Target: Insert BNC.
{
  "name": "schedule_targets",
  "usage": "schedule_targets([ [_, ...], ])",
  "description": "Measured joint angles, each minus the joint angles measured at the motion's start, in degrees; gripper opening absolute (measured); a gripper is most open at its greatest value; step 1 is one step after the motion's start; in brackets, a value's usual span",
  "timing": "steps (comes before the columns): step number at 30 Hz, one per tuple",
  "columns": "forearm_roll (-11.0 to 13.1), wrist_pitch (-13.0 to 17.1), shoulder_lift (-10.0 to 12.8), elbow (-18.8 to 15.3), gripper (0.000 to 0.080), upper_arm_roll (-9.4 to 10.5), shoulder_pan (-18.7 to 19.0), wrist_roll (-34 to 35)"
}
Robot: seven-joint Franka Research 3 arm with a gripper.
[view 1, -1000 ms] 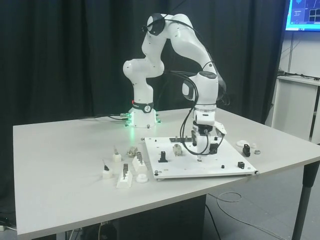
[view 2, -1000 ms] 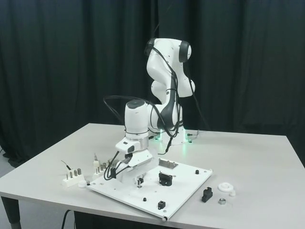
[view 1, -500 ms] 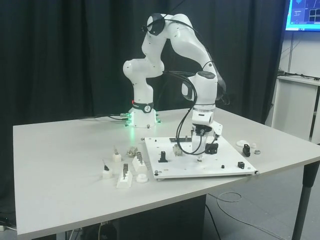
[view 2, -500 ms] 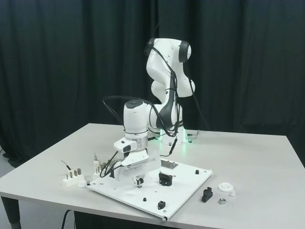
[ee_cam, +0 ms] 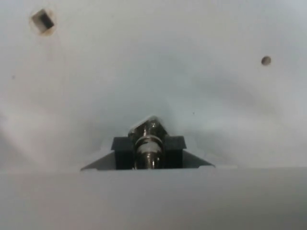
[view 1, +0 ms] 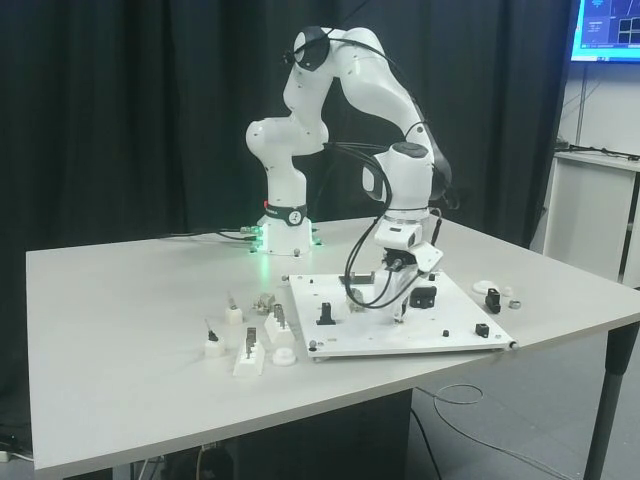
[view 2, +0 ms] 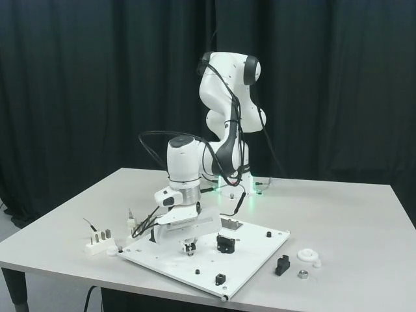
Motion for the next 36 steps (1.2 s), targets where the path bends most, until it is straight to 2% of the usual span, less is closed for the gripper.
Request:
schedule_targets([
  [20, 0.2, 0.0, 0.0, 0.0, 0.0121, -0.01, 0.0, 11.0],
  [36, 1.2, 0.0, 0.0, 0.0, 0.0121, -0.16, 0.0, 20.5],
])
